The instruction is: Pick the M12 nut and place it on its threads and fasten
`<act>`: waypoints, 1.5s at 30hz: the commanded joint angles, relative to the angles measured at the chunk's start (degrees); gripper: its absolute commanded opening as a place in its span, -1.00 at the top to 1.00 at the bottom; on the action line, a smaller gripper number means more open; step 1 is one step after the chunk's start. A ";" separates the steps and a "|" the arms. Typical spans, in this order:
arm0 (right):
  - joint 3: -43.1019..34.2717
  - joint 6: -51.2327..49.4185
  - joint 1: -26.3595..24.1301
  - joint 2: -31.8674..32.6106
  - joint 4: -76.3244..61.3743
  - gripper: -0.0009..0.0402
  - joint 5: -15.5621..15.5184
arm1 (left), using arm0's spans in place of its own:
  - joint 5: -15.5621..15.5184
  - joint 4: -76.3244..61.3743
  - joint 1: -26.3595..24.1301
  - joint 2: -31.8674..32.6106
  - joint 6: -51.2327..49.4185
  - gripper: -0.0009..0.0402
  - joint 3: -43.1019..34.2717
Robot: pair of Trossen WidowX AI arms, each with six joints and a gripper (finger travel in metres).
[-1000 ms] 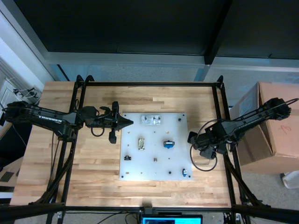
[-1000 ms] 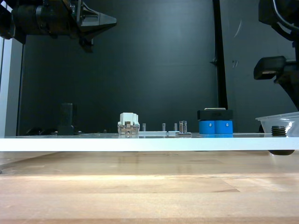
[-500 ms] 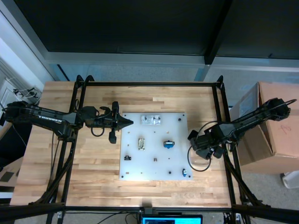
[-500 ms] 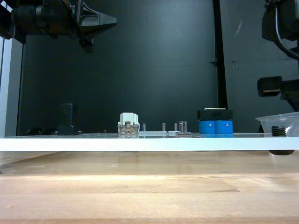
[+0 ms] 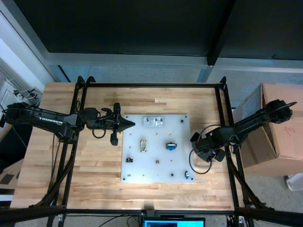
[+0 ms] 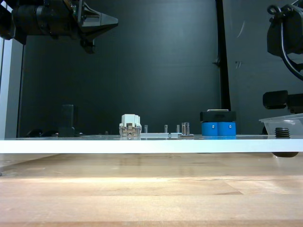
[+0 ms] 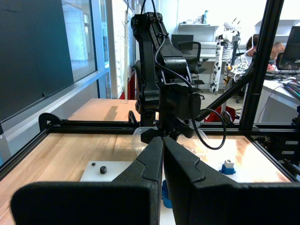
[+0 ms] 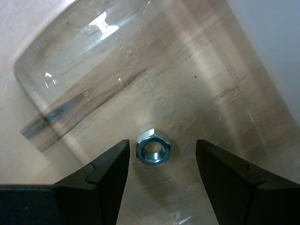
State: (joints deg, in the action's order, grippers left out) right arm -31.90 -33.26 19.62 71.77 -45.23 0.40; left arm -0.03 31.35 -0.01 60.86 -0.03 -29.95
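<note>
At the near right edge of the white task board, the short black ribbed stud is bare: ribs showing, nothing on it. Just behind it, lower right of the low view, is the clear plastic tray. The small silver hex nut lies flat and free on the tray floor, bore up, well clear of its seat.

The right gripper hangs over the tray, released. Its fingers are spread and straddle the nut with a gap on each side, and the nut sits nearer one finger than the other. Can't tell whether the tips touch the tray floor.

Mid-board there's a white connector, a silver post and a blue block, none of them in play.

Farthest back, upper left of the low view, the left gripper hovers high over the board's left edge. It's clenched on nothing, tip pointing inward.

Risks from here, my read:
- Off-centre straddle: the closer finger hits first and shoves the nut across the slick tray instead of pinching it.
- Flat, thin nut: a close that's too high skims over it, and one that's too low jams into the tray or drags it.
- Contact on corners rather than flats lets the nut twist or pop up on edge.
- A tilted grip carries over to the stud, so it cross-threads or sits cocked.
</note>
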 commanded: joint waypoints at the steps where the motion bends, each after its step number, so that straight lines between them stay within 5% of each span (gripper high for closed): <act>1: 0.31 0.02 0.07 0.02 0.00 0.00 -0.57 | 0.02 0.02 0.00 0.00 0.00 0.96 0.00; 8: 0.31 0.02 0.15 0.02 0.74 0.06 -0.48 | 0.02 0.02 0.00 0.00 0.00 0.96 0.00; 26: -0.13 -0.20 0.28 -0.09 0.55 0.88 -0.50 | 0.02 0.02 0.00 0.00 0.00 0.96 0.00; 33: -3.30 -0.98 0.28 -0.81 -3.28 0.95 -0.42 | 0.02 0.02 0.00 0.00 0.00 0.96 0.00; 45: -15.30 -19.23 0.79 0.83 -13.31 0.96 0.04 | 0.02 0.02 0.00 0.00 0.00 0.96 0.00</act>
State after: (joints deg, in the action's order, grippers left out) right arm -45.71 -50.15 20.27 71.85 -57.67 0.45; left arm -0.03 31.38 -0.01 60.86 -0.03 -29.95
